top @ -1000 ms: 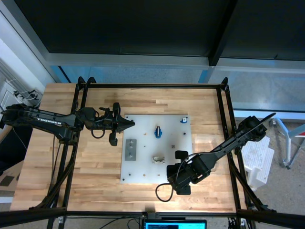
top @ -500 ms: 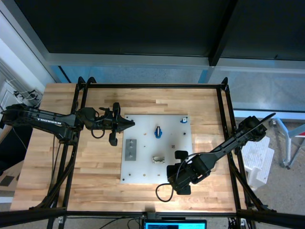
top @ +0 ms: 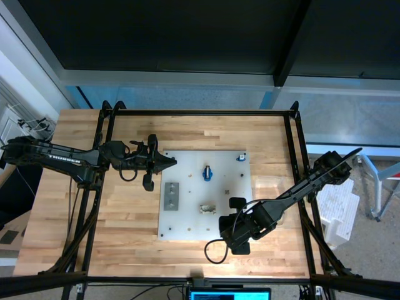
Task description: Pick the USB connector and install on taskboard
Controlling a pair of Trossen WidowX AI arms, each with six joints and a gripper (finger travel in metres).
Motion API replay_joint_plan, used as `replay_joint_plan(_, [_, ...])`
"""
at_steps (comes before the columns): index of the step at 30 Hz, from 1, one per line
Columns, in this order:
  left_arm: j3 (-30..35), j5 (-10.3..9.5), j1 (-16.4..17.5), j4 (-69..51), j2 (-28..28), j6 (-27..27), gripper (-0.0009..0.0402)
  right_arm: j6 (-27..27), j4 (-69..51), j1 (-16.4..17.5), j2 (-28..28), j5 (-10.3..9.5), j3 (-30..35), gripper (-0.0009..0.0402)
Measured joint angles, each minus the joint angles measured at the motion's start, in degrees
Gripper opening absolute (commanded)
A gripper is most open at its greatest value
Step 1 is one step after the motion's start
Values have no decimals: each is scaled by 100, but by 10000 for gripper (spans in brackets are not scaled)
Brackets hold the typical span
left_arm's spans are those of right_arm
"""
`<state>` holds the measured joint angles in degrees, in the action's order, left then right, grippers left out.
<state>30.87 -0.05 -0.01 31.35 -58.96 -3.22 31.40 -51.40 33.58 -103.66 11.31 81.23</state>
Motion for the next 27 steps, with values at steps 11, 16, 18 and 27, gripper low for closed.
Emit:
replay_joint_plan(11, [0, 0, 0, -2, 0, -2, 0, 70, 28, 2, 4, -17, -50, 0])
replay_joint_plan(16, [0, 0, 0, -2, 0, -2, 0, 107, 28, 2, 17, -31, -55, 9])
replay_joint_plan(18, [0, 0, 0, -2, 0, -2, 0, 107, 26, 4, 22, -37, -55, 23])
replay_joint_plan(27, [0, 0, 0, -2, 0, -2, 0, 125, 4, 15, -9, -107, -92, 99])
